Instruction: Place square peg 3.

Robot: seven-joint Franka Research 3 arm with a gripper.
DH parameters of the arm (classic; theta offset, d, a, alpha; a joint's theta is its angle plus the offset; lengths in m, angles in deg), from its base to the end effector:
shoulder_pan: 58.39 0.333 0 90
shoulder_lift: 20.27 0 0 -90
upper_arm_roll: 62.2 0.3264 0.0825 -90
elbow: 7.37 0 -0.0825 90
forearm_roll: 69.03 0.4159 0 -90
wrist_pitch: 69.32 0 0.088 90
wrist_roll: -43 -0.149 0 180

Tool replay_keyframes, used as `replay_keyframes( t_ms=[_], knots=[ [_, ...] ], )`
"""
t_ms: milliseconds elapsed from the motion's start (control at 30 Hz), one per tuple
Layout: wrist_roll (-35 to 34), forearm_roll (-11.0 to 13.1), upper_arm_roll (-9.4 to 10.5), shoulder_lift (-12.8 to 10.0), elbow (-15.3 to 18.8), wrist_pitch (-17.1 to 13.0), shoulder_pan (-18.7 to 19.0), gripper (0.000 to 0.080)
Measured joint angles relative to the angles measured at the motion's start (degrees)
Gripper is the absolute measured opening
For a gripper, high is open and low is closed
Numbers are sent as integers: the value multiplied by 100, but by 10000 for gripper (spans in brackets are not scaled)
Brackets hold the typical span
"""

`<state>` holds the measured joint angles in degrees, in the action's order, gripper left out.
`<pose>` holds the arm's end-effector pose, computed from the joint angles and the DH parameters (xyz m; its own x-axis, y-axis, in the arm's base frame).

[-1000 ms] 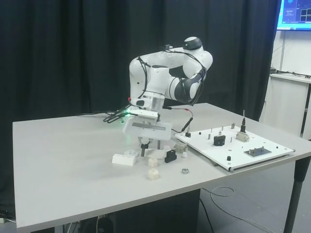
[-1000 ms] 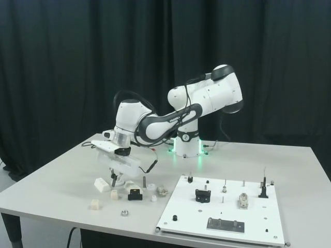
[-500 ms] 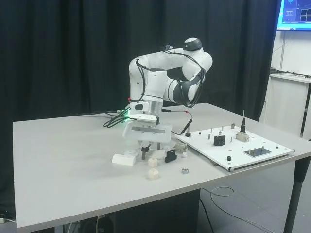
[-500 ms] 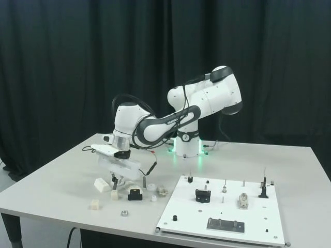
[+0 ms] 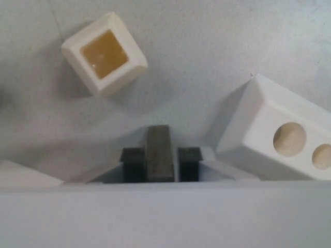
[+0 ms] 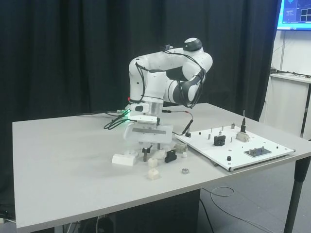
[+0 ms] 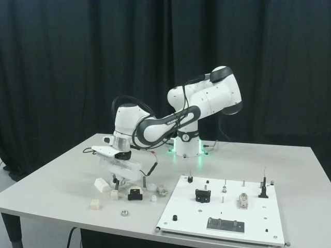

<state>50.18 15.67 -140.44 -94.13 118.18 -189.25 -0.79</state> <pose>0.5304 -0.2042 0.1544 0.5109 -0.8370 0.1959 -0.8535 -0.5211 -0.0005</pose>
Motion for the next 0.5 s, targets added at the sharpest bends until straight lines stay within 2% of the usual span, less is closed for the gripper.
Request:
replay_keyframes(
  t_ms=[67,100,267,300,467,500],
  knots=[
    [0,9,0,0,-1,5,-3,110],
    [0,12,0,0,-1,5,-5,276],
    [0,17,0,0,-10,6,-23,276],
    [0,17,0,0,-14,6,-27,602],
    [0,17,-14,0,-35,6,-41,602],
    [0,17,-21,0,-40,6,-41,765]
  ],
)
